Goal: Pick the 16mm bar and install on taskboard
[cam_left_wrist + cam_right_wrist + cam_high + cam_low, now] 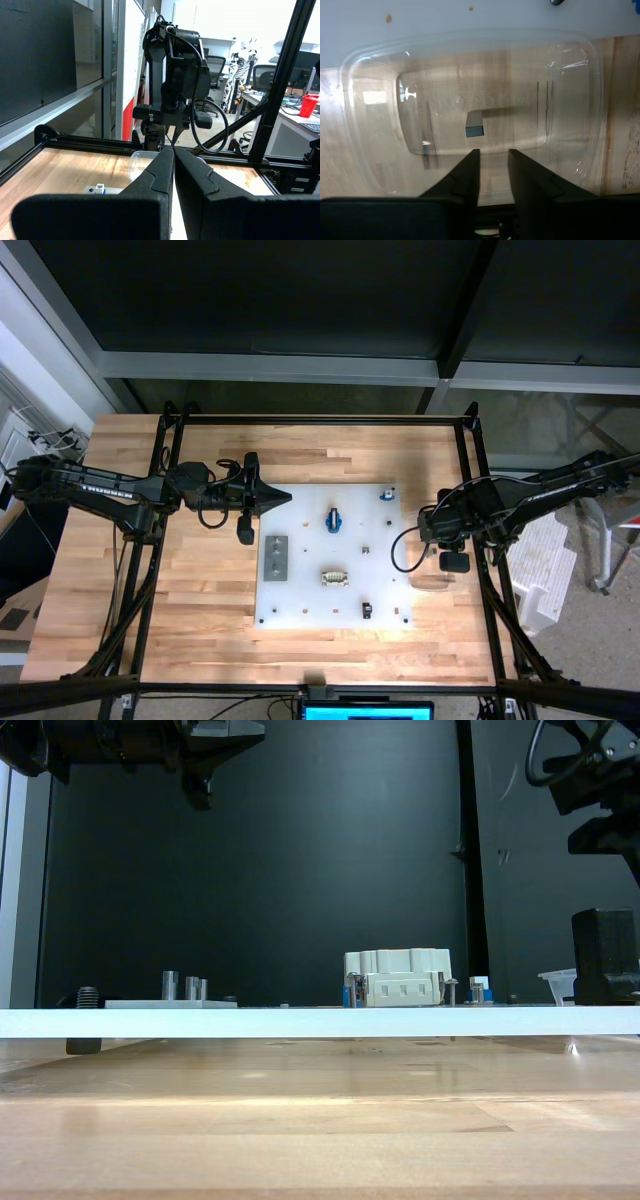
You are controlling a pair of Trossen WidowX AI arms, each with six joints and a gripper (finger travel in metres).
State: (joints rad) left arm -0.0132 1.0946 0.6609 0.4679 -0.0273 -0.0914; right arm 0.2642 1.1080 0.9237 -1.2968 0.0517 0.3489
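Note:
The 16mm bar (475,124), a short grey metal piece, lies free on the floor of a clear plastic tray (580,100) on the wood just right of the white taskboard (300,612). My right gripper (494,153) hangs directly over this tray (432,583), fingers a little apart with nothing between them, the bar just beyond the tips. In the high view the right gripper (453,562) points down at the tray. My left gripper (286,498) hovers high over the board's far left edge, pointing right, fingers (160,170) pressed together and empty.
On the board sit a grey block with holes (275,560), a blue knob (333,520), a beige connector (335,580) and small fittings. Black frame posts (478,530) run along both table sides. Bare wood lies in front of the board.

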